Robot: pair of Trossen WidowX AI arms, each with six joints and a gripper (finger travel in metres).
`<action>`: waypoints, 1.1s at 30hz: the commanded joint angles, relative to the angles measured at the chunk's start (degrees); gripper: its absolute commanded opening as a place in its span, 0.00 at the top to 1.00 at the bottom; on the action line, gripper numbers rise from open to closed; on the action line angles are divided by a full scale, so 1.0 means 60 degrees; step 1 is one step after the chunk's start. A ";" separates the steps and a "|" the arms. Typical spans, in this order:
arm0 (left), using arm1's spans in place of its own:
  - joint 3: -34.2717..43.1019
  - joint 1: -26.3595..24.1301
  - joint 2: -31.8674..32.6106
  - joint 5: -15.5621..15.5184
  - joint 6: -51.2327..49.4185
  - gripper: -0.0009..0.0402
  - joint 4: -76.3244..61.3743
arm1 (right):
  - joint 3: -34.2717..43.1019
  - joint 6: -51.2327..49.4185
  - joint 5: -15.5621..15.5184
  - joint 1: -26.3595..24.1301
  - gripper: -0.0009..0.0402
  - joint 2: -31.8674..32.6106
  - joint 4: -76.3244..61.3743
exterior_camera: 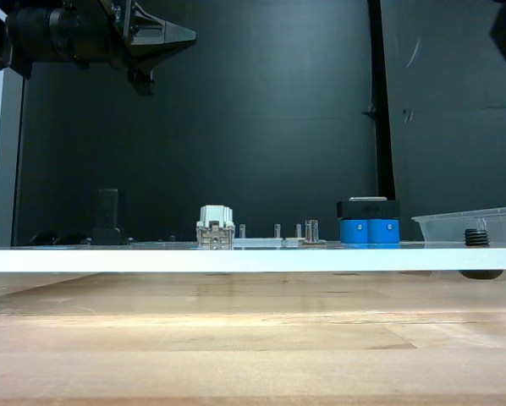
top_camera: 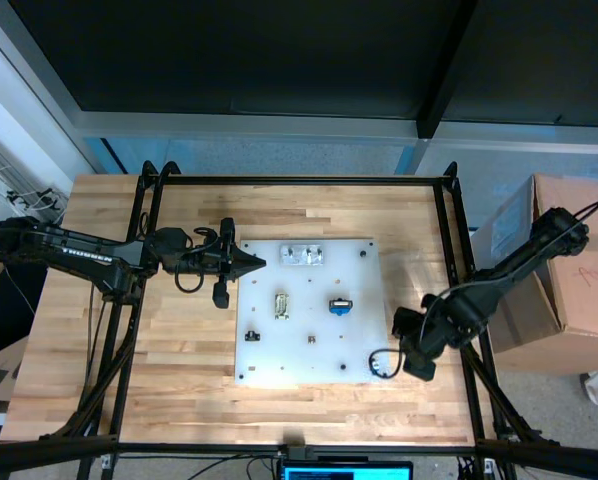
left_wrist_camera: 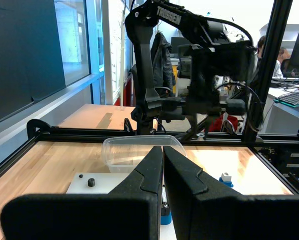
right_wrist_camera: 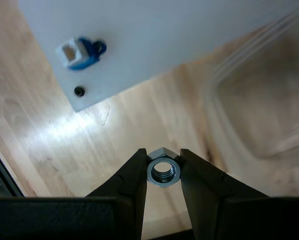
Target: Unfasten the M12 nut and place it in the container
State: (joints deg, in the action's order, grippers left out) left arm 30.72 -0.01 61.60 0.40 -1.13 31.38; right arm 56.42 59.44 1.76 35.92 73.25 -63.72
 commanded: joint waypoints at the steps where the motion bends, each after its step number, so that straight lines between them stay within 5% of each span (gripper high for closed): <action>1: 0.0000 0.0000 0.0000 0.0000 0.0000 0.98 0.0004 | -0.0018 -0.0557 0.0291 -0.0681 0.95 -0.0299 -0.0550; 20: 0.0000 0.0000 0.0000 0.0000 0.0000 0.98 0.0000 | -0.1348 -0.4178 0.0630 -0.5089 0.95 -0.1129 -0.0171; 33: 0.0000 0.0000 0.0000 0.0000 0.0000 0.98 0.0000 | -0.3264 -0.4273 0.0597 -0.5621 0.95 -0.1060 0.1490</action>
State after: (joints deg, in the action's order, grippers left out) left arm 30.70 -0.01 61.60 0.40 -1.15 31.38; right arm 37.67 33.67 5.34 2.20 66.72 -55.61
